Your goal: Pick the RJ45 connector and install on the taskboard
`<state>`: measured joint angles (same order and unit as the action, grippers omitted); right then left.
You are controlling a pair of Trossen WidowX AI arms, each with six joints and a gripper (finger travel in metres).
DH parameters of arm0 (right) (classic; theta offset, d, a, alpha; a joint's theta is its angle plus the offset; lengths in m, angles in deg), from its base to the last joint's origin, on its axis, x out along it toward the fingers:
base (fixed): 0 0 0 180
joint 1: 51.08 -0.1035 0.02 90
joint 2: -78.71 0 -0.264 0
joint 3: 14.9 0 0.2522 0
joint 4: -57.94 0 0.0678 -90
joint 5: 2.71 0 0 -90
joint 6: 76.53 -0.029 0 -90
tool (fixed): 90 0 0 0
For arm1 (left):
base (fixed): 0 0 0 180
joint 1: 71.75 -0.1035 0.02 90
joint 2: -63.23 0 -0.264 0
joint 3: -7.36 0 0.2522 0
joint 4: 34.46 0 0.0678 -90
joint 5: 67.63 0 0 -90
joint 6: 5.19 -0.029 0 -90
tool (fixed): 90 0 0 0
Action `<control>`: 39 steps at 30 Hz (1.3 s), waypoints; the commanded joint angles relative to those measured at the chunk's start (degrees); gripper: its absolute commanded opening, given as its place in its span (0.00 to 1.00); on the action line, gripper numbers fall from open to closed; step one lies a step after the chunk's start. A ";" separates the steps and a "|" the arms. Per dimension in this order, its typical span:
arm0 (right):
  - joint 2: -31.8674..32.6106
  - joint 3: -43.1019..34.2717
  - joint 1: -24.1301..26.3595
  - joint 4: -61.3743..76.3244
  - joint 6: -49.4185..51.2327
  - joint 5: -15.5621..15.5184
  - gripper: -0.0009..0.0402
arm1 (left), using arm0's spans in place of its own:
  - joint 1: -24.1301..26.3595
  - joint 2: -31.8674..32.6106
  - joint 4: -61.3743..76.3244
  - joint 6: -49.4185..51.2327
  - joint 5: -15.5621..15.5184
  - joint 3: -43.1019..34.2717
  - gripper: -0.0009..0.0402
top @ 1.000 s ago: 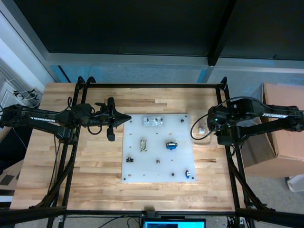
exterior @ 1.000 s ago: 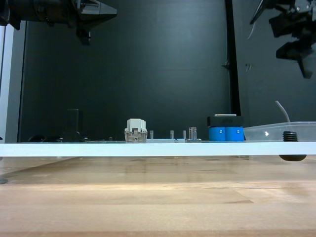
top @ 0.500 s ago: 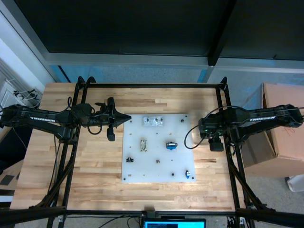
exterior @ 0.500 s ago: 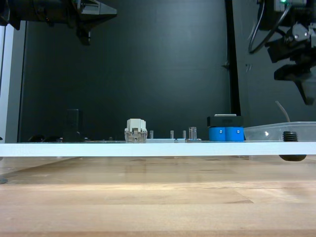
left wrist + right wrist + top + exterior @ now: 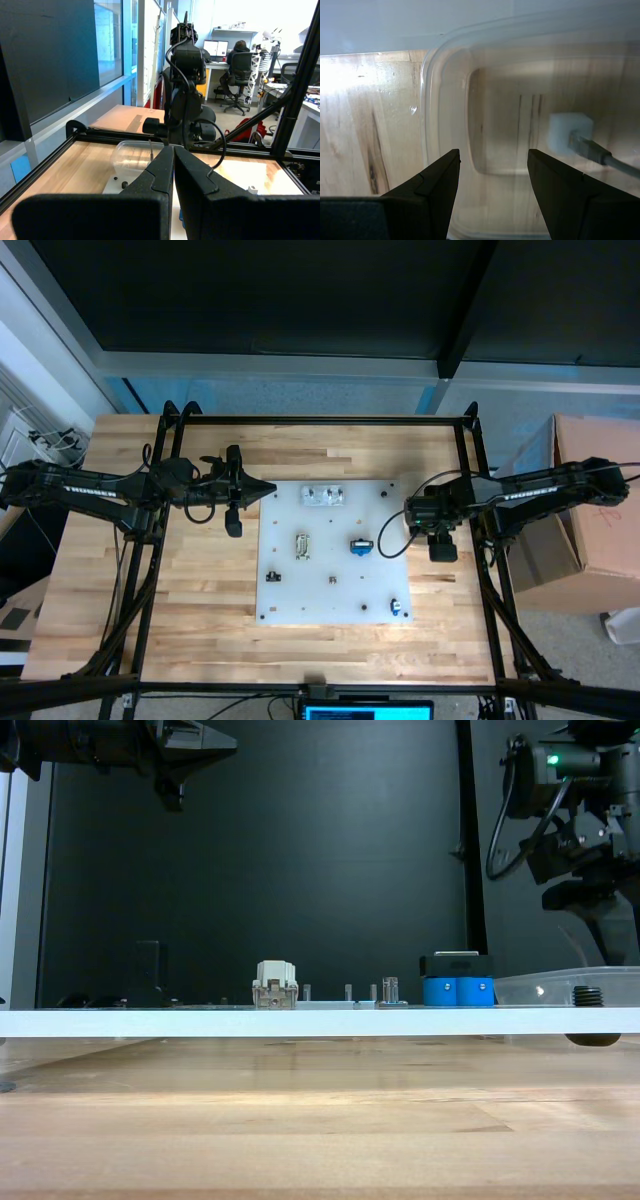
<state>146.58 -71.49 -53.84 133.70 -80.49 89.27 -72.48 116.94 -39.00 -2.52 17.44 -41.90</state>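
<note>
High view: left gripper point(image 5: 262, 490) beside white plastic taskboard point(image 5: 330, 580), right gripper point(image 5: 432, 520) just past its right edge.
Left wrist view: jaws together, empty.
Right wrist view: jaws apart; small white cabled RJ45 connector point(image 5: 570, 131) lies free in clear plastic tray point(image 5: 427, 100). It looks light and stiff; I'd pinch its body.

High camera looked down over the whole table point(image 5: 200, 570); low one, level along the board point(image 5: 300, 1022). Left wrist camera faced the right arm point(image 5: 185, 65); right wrist camera hung close over the bin point(image 5: 431, 100), shared with the low view.

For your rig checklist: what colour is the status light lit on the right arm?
The status light is green; the low view shows it best.
</note>
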 commanded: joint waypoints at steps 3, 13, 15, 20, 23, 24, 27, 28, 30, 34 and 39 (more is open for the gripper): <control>3.39 0.26 -0.04 -1.90 0.02 0.00 0.48 | 0.00 0.02 -0.02 -0.02 0.00 0.00 0.02; 6.93 0.66 -0.11 -3.85 -0.07 0.00 0.36 | -0.02 0.02 -0.02 -0.02 0.00 0.00 0.02; 6.93 0.66 -0.09 -3.85 -0.07 0.00 0.28 | -0.02 0.02 0.00 -0.02 0.00 0.00 0.02; 6.91 0.66 -0.02 -3.85 -0.07 0.00 0.06 | -0.02 0.02 -0.02 -0.02 0.00 0.00 0.02; 6.88 0.66 0.00 -3.85 -0.07 0.00 0.04 | 0.00 0.02 -0.02 -0.02 0.00 0.00 0.02; 6.86 0.66 0.00 -3.85 -0.07 0.00 0.05 | -0.02 0.02 -0.02 -0.02 0.00 0.00 0.02; 6.71 0.61 0.02 -3.67 0.00 -0.02 0.03 | -0.02 0.02 -0.02 -0.02 0.00 0.00 0.02; 6.43 0.39 0.00 -3.10 0.39 -0.02 0.02 | -0.02 0.02 0.00 -0.02 0.00 0.00 0.02; 5.46 -0.90 0.02 -0.48 1.53 -0.02 0.03 | -0.02 0.02 -0.02 -0.02 0.00 0.00 0.02; 2.03 -6.08 0.44 6.19 3.26 0.00 0.02 | 0.00 0.02 -0.02 -0.02 0.00 0.00 0.02; -2.47 -12.72 1.53 12.26 4.66 -0.02 0.02 | -0.02 0.02 -0.02 -0.02 0.00 0.00 0.02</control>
<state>144.90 -82.73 -52.49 144.17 -76.58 89.27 -72.48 116.96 -39.00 -2.54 17.42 -41.90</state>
